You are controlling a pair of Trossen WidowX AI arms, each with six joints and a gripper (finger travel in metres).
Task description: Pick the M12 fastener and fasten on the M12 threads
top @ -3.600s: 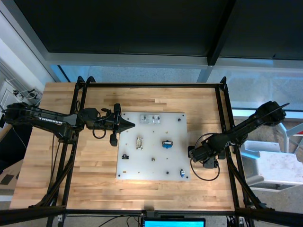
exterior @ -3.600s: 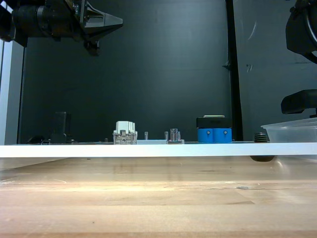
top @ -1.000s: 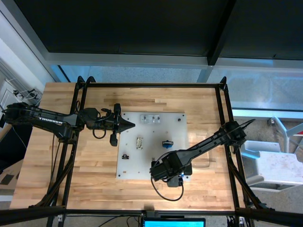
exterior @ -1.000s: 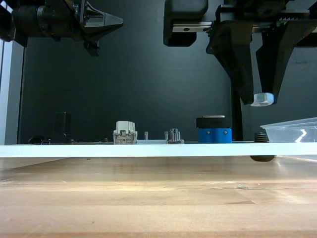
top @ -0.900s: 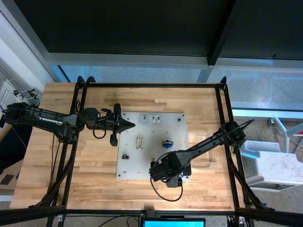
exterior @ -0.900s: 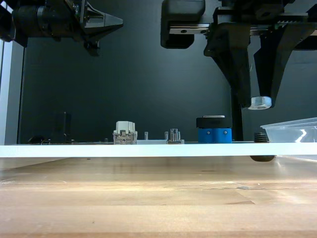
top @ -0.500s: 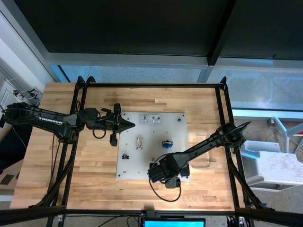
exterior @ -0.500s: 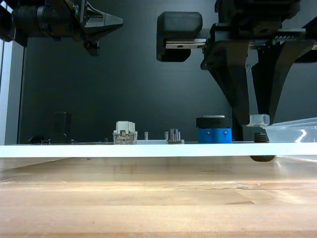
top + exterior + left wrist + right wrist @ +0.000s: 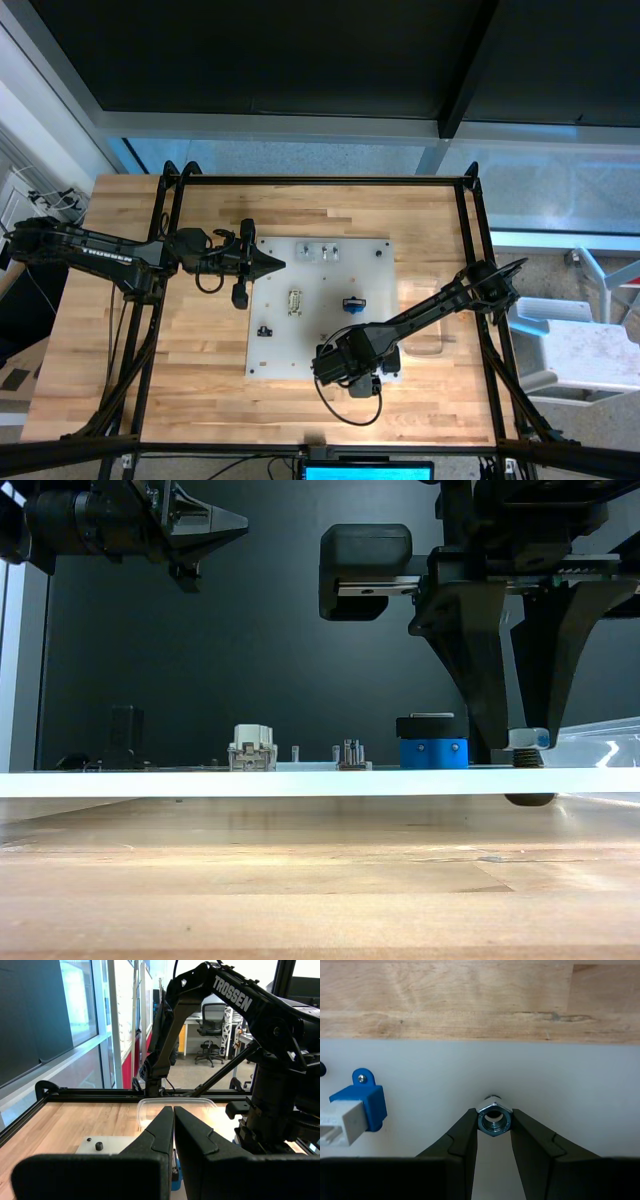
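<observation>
— The right end effector (image 9: 527,736) has come down since a moment ago. The small silver hexagonal nut (image 9: 494,1121) pinched in it now meets the top of the short black ribbed stud (image 9: 527,759).
— And the left end effector (image 9: 268,264)?
— Closed, raised, well apart from that stud.

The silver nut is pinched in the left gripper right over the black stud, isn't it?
Not the left one. The silver nut is pinched in the right gripper, right over the black stud; the right wrist view and the low view show it. The left gripper hangs shut and empty over the left edge of the white board.
</observation>
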